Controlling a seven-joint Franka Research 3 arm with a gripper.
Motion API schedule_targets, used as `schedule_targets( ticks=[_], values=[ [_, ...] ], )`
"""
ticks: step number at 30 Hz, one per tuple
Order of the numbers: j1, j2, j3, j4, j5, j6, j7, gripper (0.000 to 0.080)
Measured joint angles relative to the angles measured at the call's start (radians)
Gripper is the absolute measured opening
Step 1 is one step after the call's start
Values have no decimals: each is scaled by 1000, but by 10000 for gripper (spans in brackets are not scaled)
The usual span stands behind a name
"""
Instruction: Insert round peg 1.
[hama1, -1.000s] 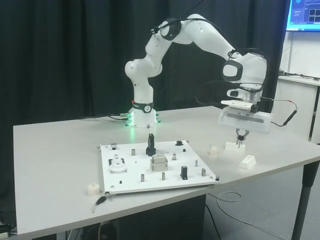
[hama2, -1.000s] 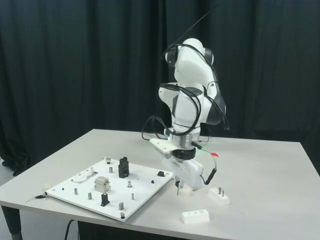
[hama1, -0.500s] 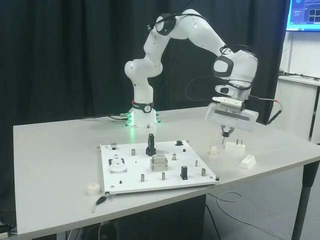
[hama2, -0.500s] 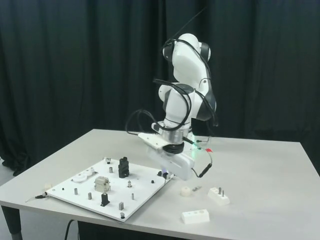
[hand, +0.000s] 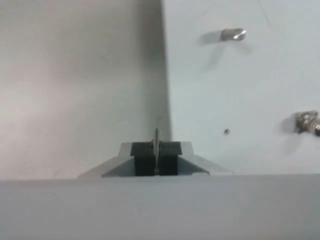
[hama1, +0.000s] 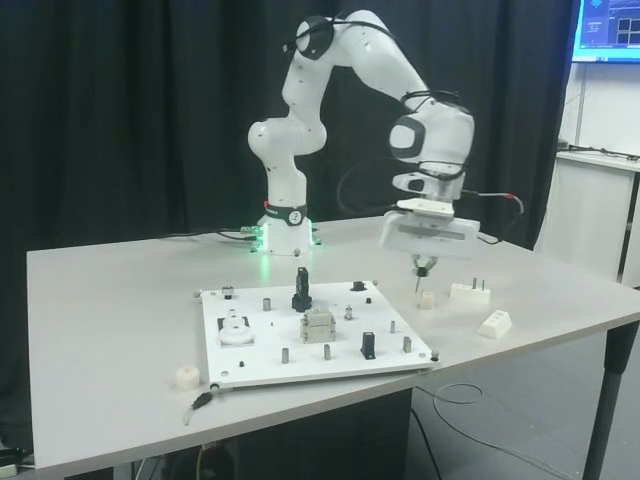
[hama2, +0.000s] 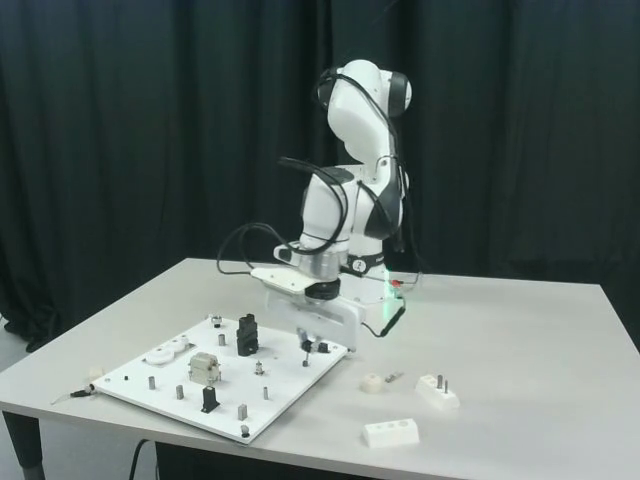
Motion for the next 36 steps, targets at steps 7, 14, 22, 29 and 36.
schedule_targets(
  ticks=[7, 14, 22, 29, 36],
  values=[
    [-42, -31, 0, -96, 0, 122, -101, 15],
    [-85, -40, 0, -158, 1, 224, -186, 15],
    [-119, -40, 1, -203, 13, 306, -251, 15],
    [-130, -40, 3, -230, 24, 342, -266, 15],
    [-130, -40, 9, -247, 54, 347, -271, 15]
  ],
)
